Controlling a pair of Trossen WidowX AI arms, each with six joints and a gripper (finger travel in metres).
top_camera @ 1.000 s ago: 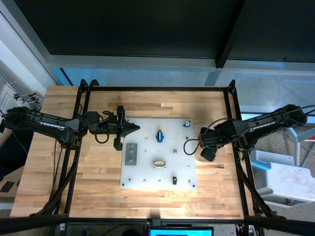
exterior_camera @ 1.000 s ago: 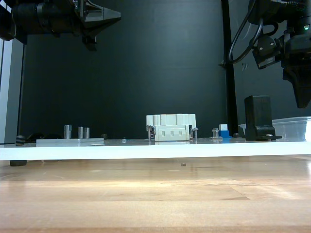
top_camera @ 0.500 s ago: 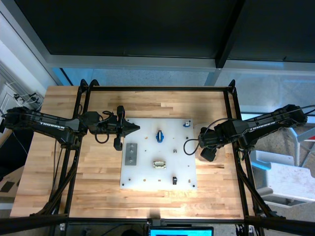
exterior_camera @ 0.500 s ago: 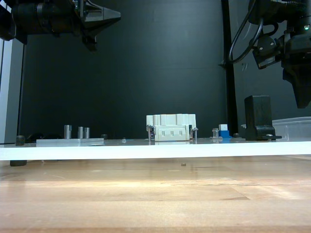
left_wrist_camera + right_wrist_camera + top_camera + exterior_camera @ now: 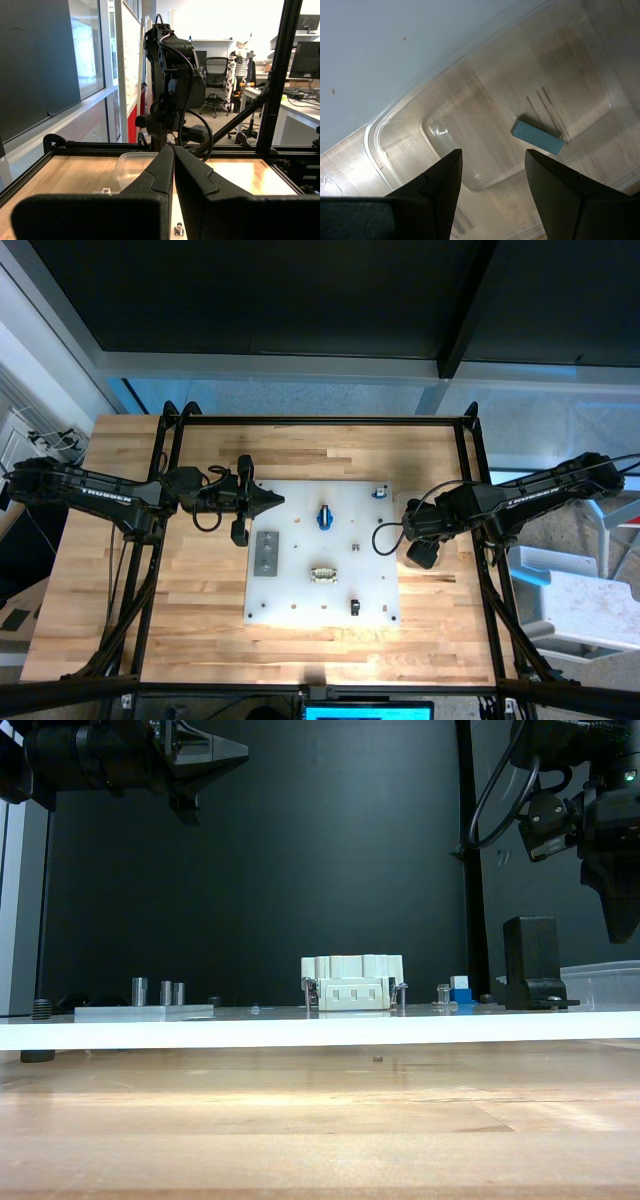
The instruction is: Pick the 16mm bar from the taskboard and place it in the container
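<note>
Raise right gripper (image 5: pixel 492 155), open and empty, straight off container (image 5: pixel 470 95); 16mm bar (image 5: pixel 537 137) apparently lies inside. Left gripper (image 5: pixel 275 500), closed, hovers centre-left.

The 16mm bar (image 5: pixel 537 137), which shows as a small grey-blue rectangular piece, appears to lie flat on its long side on the floor of the container (image 5: pixel 395 140), apart from the walls. The container is a clear tub with rounded corners. It sits on the wood just beside the right edge of the taskboard (image 5: pixel 300 585), a flat white square. The right gripper (image 5: pixel 492 160) hangs over the container, fingers spread. The left gripper (image 5: pixel 270 500), fingers pressed together, hovers over the taskboard's far left corner.
</note>
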